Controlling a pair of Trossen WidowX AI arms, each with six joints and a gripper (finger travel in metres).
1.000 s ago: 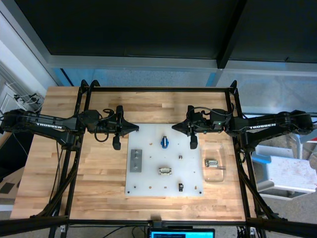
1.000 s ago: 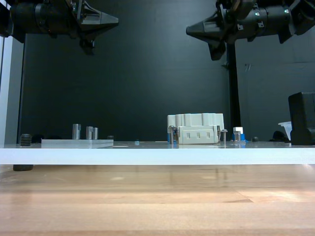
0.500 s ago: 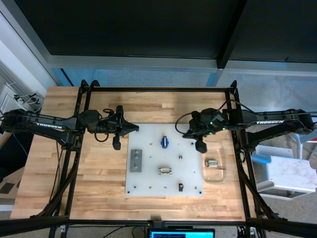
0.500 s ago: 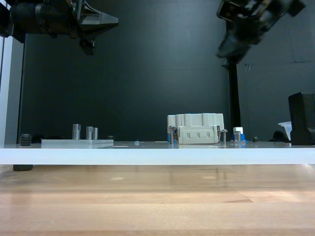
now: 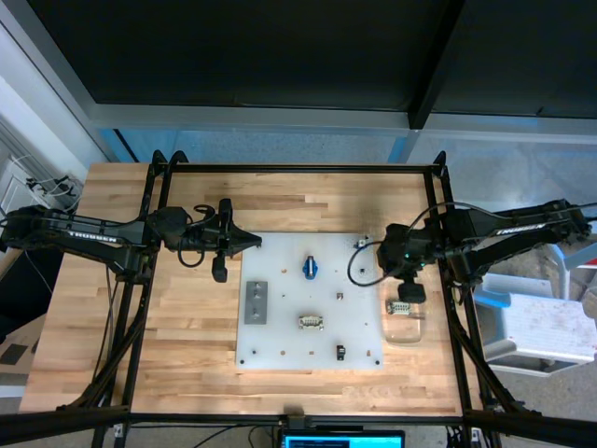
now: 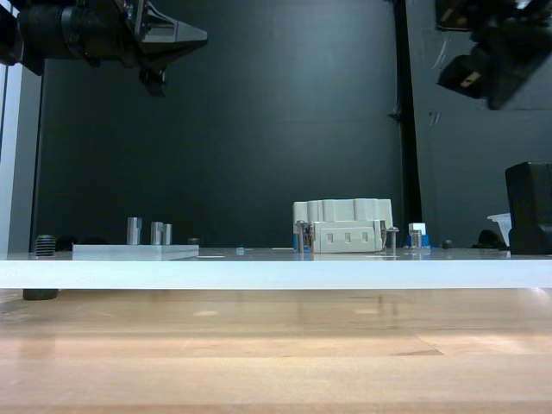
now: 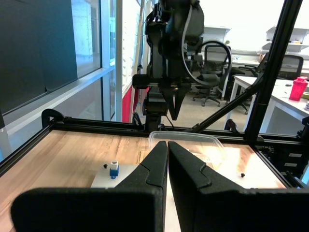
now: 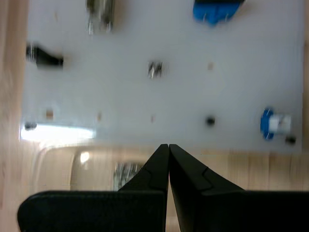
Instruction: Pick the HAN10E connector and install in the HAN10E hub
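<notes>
Your right gripper (image 8: 168, 146) hovers above the clear tray (image 5: 415, 333), jaws together. The HAN10E connector (image 5: 399, 307) lies in that tray, just right of the white plate (image 5: 280, 345). The HAN10E hub (image 5: 311, 322) sits on the plate's near half. Your left gripper (image 7: 167, 144) hangs high beside the plate's far-left corner, jaws together.
</notes>
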